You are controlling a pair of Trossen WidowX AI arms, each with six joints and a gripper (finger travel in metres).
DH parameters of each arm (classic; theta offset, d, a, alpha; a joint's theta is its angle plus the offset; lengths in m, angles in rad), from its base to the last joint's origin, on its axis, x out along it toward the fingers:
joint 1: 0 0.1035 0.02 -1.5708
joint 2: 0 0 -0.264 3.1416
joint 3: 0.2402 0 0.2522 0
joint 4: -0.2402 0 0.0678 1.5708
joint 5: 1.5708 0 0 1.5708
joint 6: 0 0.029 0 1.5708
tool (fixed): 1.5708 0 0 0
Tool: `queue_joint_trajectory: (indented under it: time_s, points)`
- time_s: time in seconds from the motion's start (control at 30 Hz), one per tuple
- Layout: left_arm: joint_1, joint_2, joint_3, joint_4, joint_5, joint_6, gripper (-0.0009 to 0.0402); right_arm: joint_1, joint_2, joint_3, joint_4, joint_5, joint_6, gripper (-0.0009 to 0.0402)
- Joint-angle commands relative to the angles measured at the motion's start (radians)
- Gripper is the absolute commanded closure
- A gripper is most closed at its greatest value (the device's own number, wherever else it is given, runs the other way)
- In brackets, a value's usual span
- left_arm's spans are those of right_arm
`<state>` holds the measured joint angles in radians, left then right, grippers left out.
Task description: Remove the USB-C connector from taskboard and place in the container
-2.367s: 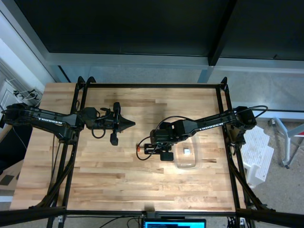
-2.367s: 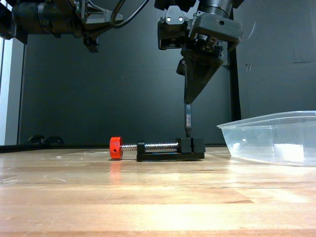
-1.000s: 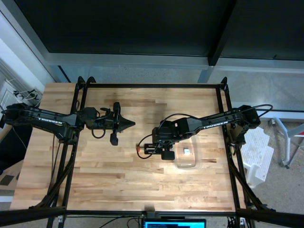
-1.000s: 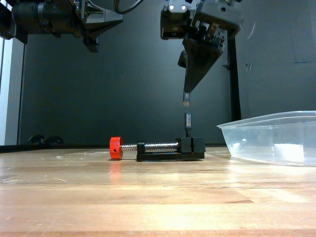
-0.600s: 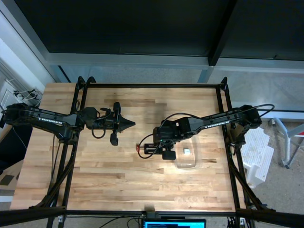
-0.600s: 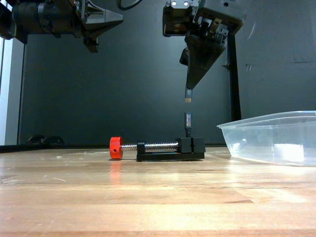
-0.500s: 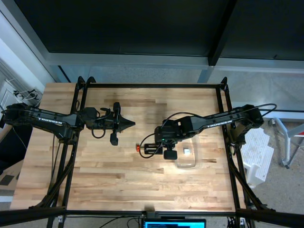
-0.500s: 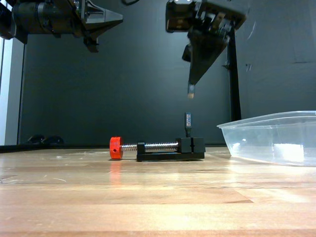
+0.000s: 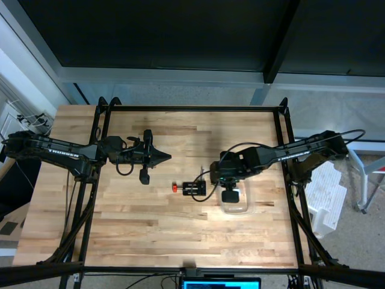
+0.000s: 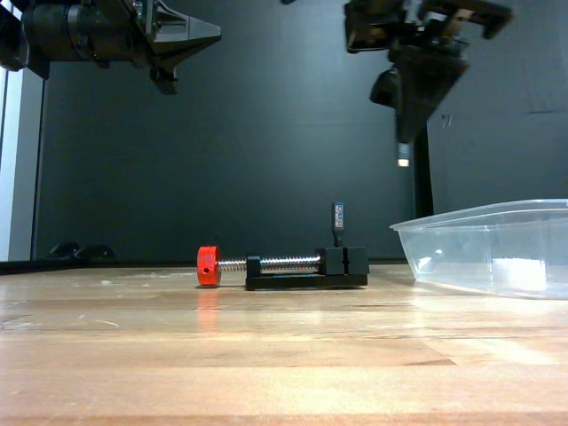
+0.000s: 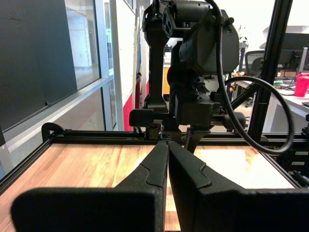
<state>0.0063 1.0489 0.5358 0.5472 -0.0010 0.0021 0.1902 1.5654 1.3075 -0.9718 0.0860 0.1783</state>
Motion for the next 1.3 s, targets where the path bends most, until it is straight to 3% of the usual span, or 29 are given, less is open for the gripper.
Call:
queue_joint_trajectory:
  time_s: [0.03,0.27,0.6,0.7,1.0,1.3]
  points:
    - [0.0,0.0,0.0,0.0,0.0,0.0,0.0393,0.007,-0.042,-0.058,0.0,0.001,0.005,0.0393]
    - [0.0,0.0,0.0,0.0,0.0,0.0,0.0393,0.012,-0.116,-0.176,0.003,0.005,0.028,0.0393]
    - [0.0,0.0,0.0,0.0,0.0,0.0,0.0393,0.015,-0.15,-0.269,-0.001,0.057,0.032,0.0385]
    - [0.0,0.0,0.0,0.0,0.0,0.0,0.0393,0.016,-0.15,-0.272,0.0,0.072,0.032,0.0366]
    - [0.0,0.0,0.0,0.0,0.0,0.0,0.0393,0.024,-0.15,-0.272,0.005,0.071,0.034,0.0289]
    - [0.0,0.0,0.0,0.0,0.0,0.0,0.0393,0.029,-0.15,-0.267,0.004,0.069,0.053,0.024]
